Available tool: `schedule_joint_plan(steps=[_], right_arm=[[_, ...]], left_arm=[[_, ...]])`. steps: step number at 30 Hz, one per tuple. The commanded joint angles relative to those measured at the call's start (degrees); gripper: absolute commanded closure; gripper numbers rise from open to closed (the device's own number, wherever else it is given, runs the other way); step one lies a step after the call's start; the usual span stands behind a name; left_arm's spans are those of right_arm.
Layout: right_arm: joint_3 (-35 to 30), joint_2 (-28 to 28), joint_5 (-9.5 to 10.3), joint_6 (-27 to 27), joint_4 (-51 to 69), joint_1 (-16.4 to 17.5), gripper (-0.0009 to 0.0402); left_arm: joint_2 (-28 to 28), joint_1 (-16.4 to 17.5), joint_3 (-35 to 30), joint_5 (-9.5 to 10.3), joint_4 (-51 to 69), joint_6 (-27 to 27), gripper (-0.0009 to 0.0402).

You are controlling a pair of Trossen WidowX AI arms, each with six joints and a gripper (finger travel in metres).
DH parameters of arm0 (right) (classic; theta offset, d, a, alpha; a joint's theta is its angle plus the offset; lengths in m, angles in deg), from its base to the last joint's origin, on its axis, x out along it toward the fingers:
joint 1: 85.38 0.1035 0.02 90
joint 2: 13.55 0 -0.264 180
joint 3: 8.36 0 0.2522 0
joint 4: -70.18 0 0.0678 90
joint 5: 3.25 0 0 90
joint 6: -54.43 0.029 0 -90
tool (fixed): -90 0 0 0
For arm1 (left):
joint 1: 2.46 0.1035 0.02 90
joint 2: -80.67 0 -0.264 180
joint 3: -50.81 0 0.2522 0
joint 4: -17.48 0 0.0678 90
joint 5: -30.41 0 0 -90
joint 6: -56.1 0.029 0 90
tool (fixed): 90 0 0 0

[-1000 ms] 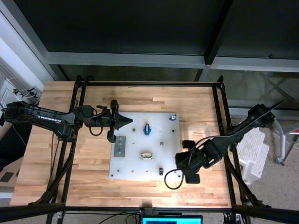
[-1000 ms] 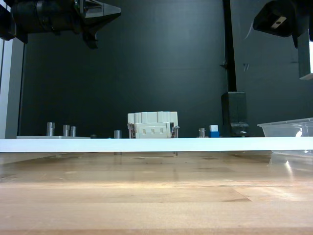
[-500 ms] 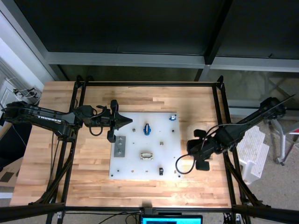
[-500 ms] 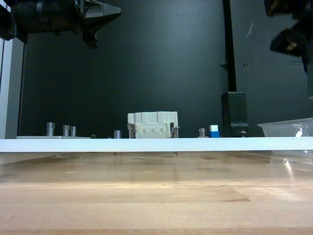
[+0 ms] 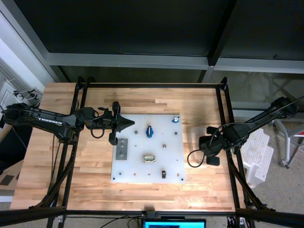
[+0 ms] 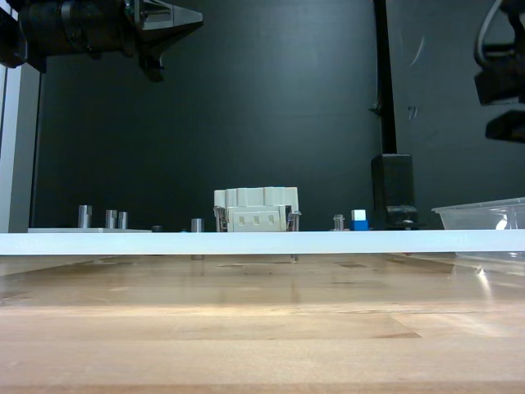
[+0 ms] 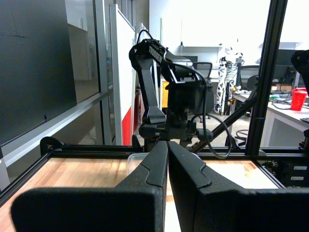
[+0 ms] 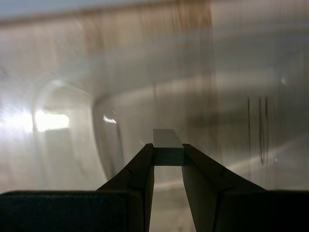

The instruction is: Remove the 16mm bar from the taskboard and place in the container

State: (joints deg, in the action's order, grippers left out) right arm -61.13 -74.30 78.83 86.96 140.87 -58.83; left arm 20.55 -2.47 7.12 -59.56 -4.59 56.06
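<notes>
Between the fingertips of the right gripper [image 8: 168,155], pinched tight, sits the 16mm bar [image 8: 168,140]: short, grey, square-ended, held over the clear container [image 6: 480,215] right of the taskboard [image 5: 133,167]. The left gripper [image 7: 168,145] hangs closed above the board's far-left corner.

We look down on the table [image 5: 95,185] from above its near edge and level along it, sharing the board [image 5: 128,171]. Wrist cameras peer closely along the left jaws at the board's upper-left corner and the right jaws over the tub [image 5: 197,132].

I see the matt black left gripper [image 5: 131,124] over the smooth white plastic square taskboard [image 5: 137,167]. The matt black right gripper [image 8: 168,151], off the taskboard's right edge, pinches the dull grey metal 16mm bar [image 8: 168,139].
</notes>
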Motion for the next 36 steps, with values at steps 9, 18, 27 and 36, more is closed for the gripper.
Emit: schedule_joint_plan(steps=[9, 18, 27, 36], right_arm=[[3.98, 0.02, -0.02, 0.13, -1.03, -0.04, 0.0376], [3.93, 0.57, -0.72, 3.37, -1.09, -0.07, 0.0251], [3.93, 2.51, -1.53, 4.79, -1.05, -0.2, 0.0145], [0.96, 3.19, -1.75, 3.04, 0.15, -1.7, 0.0141]], left_arm=[[0.0, 0.0, -0.02, -0.02, -0.02, 0.0, 0.0393], [0.0, 0.02, -0.02, -0.02, 0.0, 0.02, 0.0393], [0.0, 0.0, -0.02, -0.02, -0.02, 0.02, 0.0393], [0.0, 0.0, -0.02, -0.02, -0.02, 0.0, 0.0393]])
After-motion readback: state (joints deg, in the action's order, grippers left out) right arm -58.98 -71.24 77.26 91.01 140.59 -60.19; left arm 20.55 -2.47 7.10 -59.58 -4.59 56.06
